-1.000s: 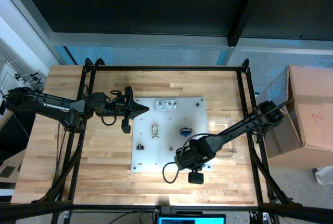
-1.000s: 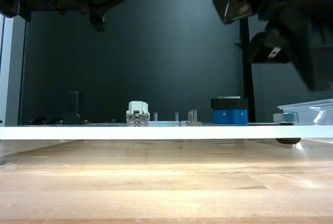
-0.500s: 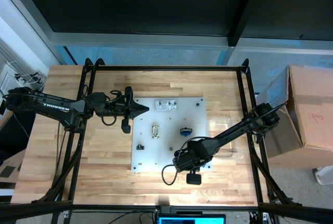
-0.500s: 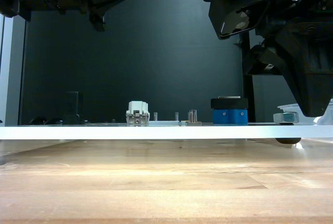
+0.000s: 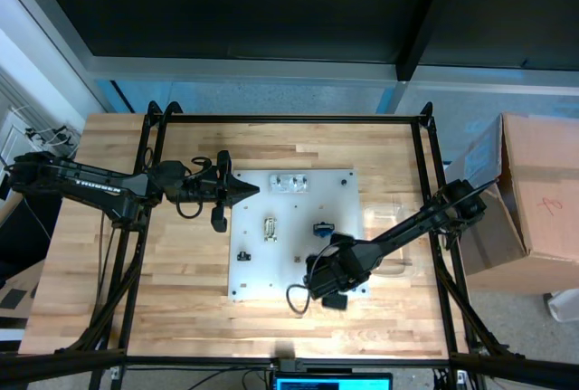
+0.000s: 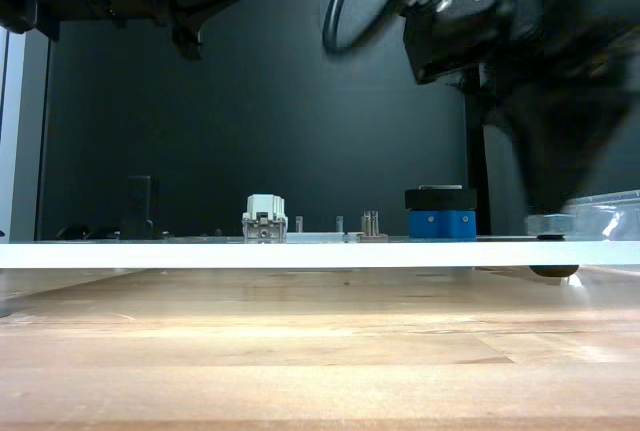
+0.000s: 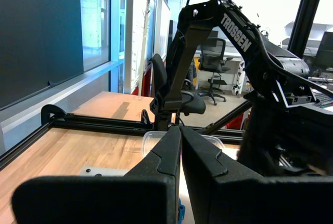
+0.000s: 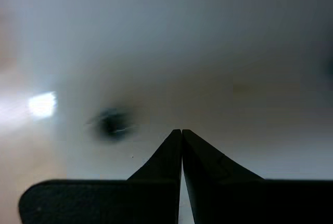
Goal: Unfasten the M12 nut and place it in the container
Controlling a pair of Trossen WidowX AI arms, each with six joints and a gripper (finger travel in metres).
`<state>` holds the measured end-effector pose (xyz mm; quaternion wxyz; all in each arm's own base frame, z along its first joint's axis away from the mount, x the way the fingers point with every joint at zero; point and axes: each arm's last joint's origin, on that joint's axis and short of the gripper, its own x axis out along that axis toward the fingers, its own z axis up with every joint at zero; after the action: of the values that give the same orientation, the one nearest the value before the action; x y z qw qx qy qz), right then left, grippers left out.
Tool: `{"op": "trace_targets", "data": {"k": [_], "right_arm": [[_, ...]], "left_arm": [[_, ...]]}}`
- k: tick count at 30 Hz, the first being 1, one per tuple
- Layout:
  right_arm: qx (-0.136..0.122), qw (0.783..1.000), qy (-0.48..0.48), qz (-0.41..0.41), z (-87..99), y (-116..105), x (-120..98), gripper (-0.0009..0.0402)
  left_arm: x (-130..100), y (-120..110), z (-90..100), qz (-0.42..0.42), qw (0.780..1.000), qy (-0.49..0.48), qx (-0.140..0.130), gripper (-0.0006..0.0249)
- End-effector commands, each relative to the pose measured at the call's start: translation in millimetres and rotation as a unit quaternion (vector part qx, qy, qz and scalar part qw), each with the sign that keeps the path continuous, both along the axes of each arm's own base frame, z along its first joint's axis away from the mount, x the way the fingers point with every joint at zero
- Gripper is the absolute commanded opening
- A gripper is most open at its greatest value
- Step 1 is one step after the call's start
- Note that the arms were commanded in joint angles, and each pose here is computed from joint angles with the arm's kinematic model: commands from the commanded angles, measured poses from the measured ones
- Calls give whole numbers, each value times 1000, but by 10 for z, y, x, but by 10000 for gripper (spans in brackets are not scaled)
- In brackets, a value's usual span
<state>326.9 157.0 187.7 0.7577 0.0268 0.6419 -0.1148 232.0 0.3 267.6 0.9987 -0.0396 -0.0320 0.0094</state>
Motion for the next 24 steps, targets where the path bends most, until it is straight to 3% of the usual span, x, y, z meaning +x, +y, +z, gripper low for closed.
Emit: {"op": "trace_targets", "data": {"k": [1,6,12,14,24], "right_arm": [[3,1000,-5,5,78,-9,-18,0],[39,999,11,9,96,8,-35,0],[167,985,16,33,192,91,-18,0],[189,981,17,36,197,111,-8,0],[151,988,16,33,-20,131,78,0]], "left_arm": [[0,0,0,0,1000,0,0,0],[0,1,1,0,1000,0,0,0],[0,0,0,0,1000,0,0,0],[0,1,0,0,1000,0,0,0],[0,1,0,0,1000,0,0,0]]}}
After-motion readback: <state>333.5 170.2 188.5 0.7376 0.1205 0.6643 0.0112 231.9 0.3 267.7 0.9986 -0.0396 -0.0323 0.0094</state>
